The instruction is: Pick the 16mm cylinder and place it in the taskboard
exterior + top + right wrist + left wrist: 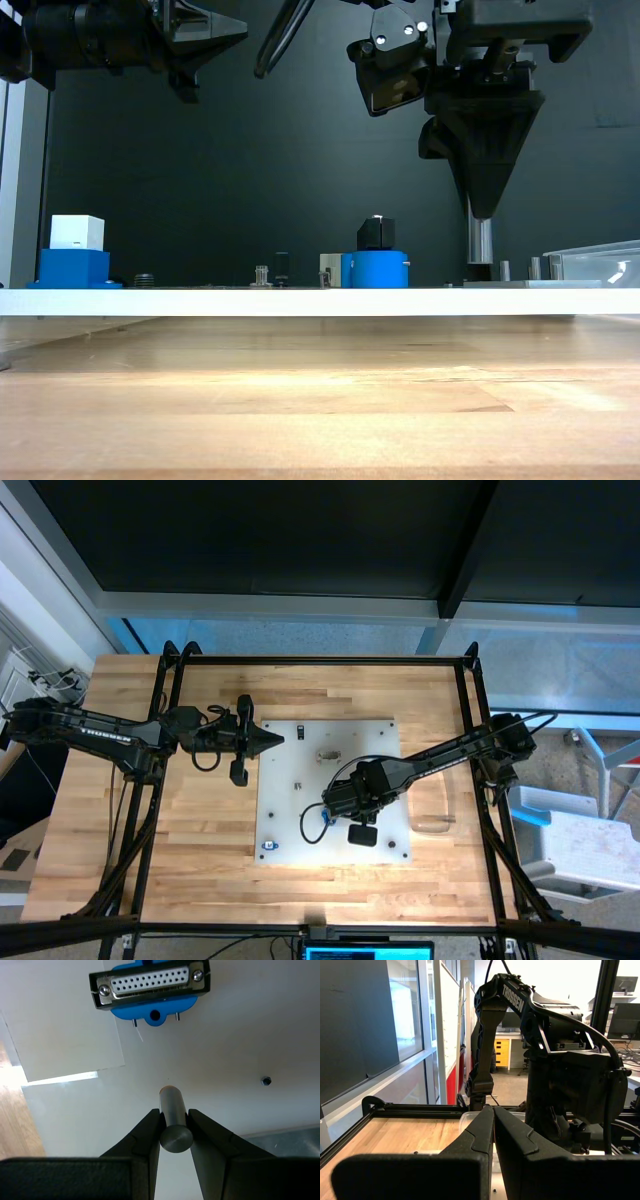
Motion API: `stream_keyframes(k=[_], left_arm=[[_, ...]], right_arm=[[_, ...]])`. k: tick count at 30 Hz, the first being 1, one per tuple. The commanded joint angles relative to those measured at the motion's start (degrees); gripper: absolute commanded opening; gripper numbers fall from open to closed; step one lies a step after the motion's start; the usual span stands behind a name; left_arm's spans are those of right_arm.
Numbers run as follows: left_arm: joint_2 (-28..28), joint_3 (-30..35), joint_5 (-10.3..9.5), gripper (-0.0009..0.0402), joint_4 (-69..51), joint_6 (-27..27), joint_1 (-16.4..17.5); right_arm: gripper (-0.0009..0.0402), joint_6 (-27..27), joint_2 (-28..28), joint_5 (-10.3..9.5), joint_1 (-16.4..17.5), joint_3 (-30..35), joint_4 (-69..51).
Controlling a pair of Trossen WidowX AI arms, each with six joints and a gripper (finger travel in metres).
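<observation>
Two fingers of the right gripper (pixel 173 1114) pinch the 16mm cylinder (pixel 173 1117) from either side, parted only by its width, the grey metal rod pointing straight away from the camera toward the white taskboard (pixel 235 1035). In the low view the cylinder (pixel 480 240) hangs upright from the right gripper (pixel 481 205) over the right part of the taskboard (pixel 300 300), between the blue fitting (pixel 378 268) and the clear tray (pixel 595 262). Its lower end sits very near the plate, but a small dark shape just beneath it makes it impossible to tell whether the two touch. From above, the rod is hidden under the right arm's wrist. The left gripper (pixel 493 1115) hovers high over the board's left edge (pixel 278 739), its fingers pressed together on nothing, and they block much of that camera's view of the table
</observation>
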Motion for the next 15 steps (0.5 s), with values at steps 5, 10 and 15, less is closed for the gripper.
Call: stream_keyframes(k=[5,10,15], left_arm=[[0.00,0.02,0.02,0.0000,-0.02,0.02,0.00],[0.00,0.02,0.02,0.0000,-0.02,0.00,0.00],[0.00,0.02,0.02,0.0000,-0.02,0.00,0.00]], right_arm=[[0.0036,1.01,0.00,0.04,0.22,-0.17,0.02],[0.0036,1.09,0.00,0.07,0.31,-0.57,0.13],[0.0036,1.11,0.00,0.04,0.31,-1.51,1.18]])
